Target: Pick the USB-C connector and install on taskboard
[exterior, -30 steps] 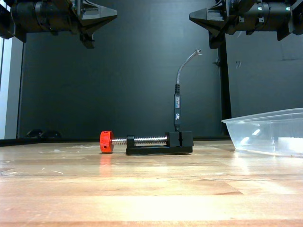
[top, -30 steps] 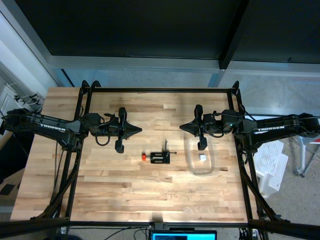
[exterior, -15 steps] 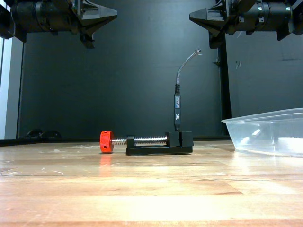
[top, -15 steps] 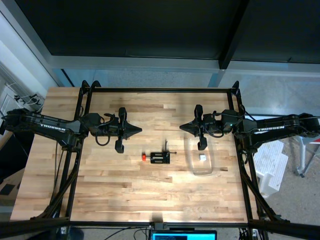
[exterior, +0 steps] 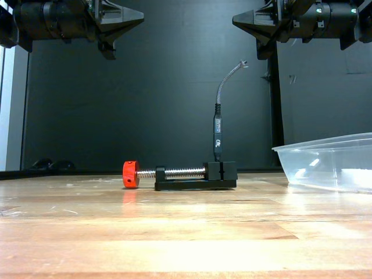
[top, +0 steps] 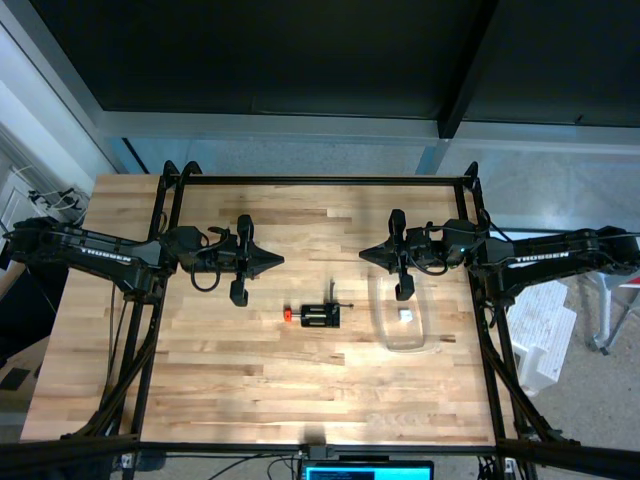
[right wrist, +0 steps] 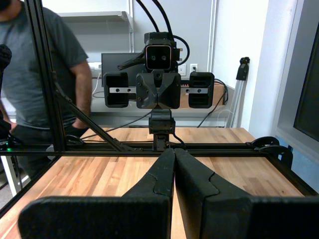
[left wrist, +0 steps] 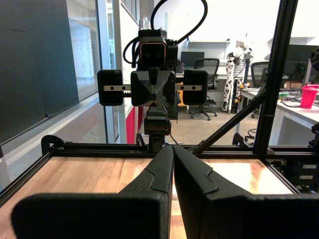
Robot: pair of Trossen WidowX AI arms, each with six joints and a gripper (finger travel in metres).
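Well, my left gripper (exterior: 137, 21) and right gripper (exterior: 238, 22) (upper corners) are hanging closed, empty; bumping the thin dark USB-C connector (exterior: 217, 136) would unseat it from the black-block taskboard (exterior: 195, 178).

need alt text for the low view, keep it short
A small black taskboard with an orange-red knob sits on the wooden table, a USB-C connector standing upright from its right end. The left gripper and right gripper hang high above, tips pointing inward, touching nothing; a clear plastic tray sits at right.
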